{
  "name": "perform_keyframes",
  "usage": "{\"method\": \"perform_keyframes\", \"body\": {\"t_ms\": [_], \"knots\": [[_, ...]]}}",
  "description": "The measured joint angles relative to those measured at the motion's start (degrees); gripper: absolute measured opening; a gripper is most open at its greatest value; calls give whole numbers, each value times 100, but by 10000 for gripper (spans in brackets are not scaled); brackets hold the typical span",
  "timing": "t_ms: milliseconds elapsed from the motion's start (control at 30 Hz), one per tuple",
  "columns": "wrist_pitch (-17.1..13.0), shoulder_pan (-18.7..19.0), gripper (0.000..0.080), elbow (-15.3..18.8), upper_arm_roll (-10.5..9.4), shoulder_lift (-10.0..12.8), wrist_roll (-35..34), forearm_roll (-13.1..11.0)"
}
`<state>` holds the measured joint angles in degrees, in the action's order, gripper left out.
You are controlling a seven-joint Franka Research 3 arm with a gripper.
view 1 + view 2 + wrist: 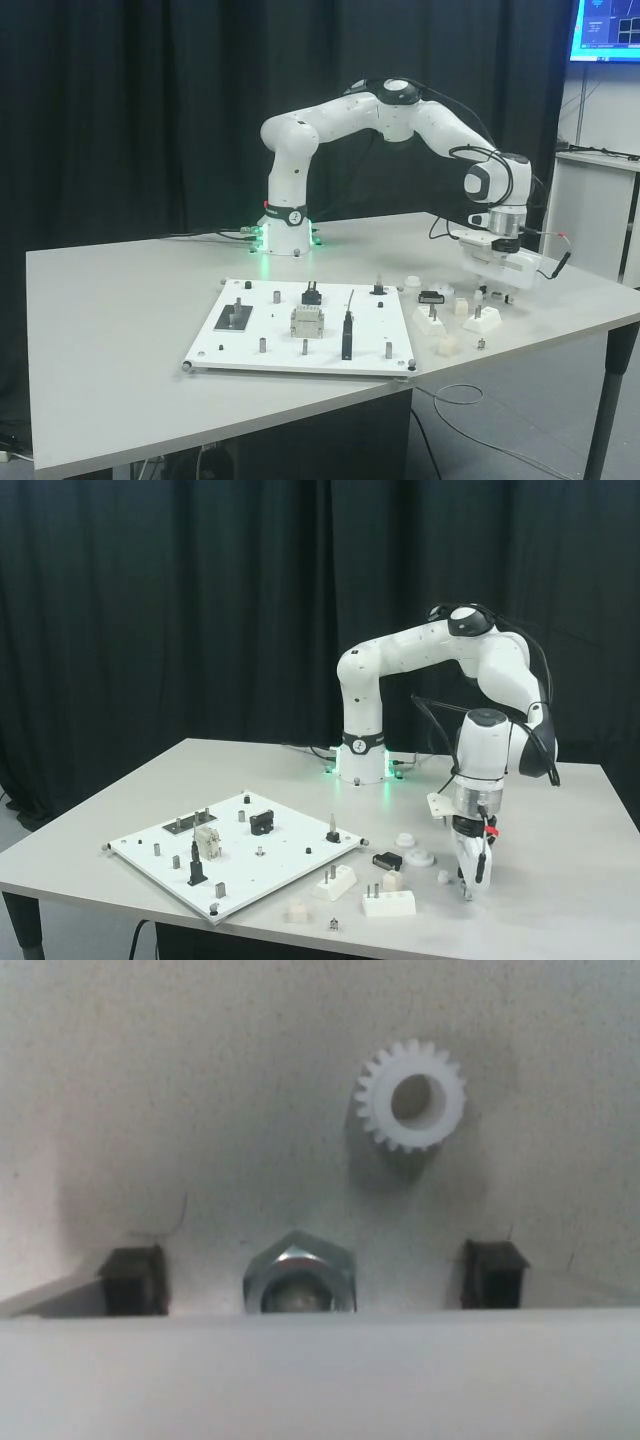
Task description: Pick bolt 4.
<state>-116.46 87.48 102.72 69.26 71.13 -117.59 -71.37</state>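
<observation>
- My gripper [312, 1278] hangs low over the grey table [150, 1110], with both black fingertips [133, 1280] spread wide apart and nothing held between them.
- Bolt 4 [299, 1278] stands head-up on the table, its hexagonal head midway between my fingertips, touching neither; it sits close against the white body of my hand, which hides its lower part in the wrist view.
- A white gear [411, 1097] lies flat on the table beyond the bolt, ahead of my fingers and nearer the second fingertip, well apart from the head.
- In the room views I [470, 875] am down almost at table level, beside the small white holders [389, 903] and away from the white board [230, 865].
- I judge this the end of the approach: aligned over the bolt, grasp not yet made.
- The next move calls for a short settle so the pads bracket the flats of the head, then a squeeze, kept centred so the bolt does not tip.
</observation>
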Motion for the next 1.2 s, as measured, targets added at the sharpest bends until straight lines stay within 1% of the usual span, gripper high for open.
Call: {"method": "perform_keyframes", "body": {"t_ms": [67, 100, 133, 167, 300, 333, 500, 533, 867, 1067, 1200], "knots": [[-1, 0, 800, 2, 0, -1, 0, 0], [-1, 0, 674, 3, 0, -1, 0, 0], [-3, 0, 674, 3, 0, -1, 0, 0], [-4, 0, 512, 3, 0, -1, 0, 0], [-13, 0, 512, 3, 0, -1, 0, 0], [-15, 0, 324, 3, 0, -1, 0, 0], [-46, 0, 324, 3, -5, -1, 0, 0], [-53, 0, 228, 3, -7, -1, 0, 0], [-165, -23, 228, 15, 11, -1, 0, 8], [-151, -32, 228, 18, 159, -9, 12, 52], [-64, -32, 227, 18, 298, -36, 70, 89]]}}
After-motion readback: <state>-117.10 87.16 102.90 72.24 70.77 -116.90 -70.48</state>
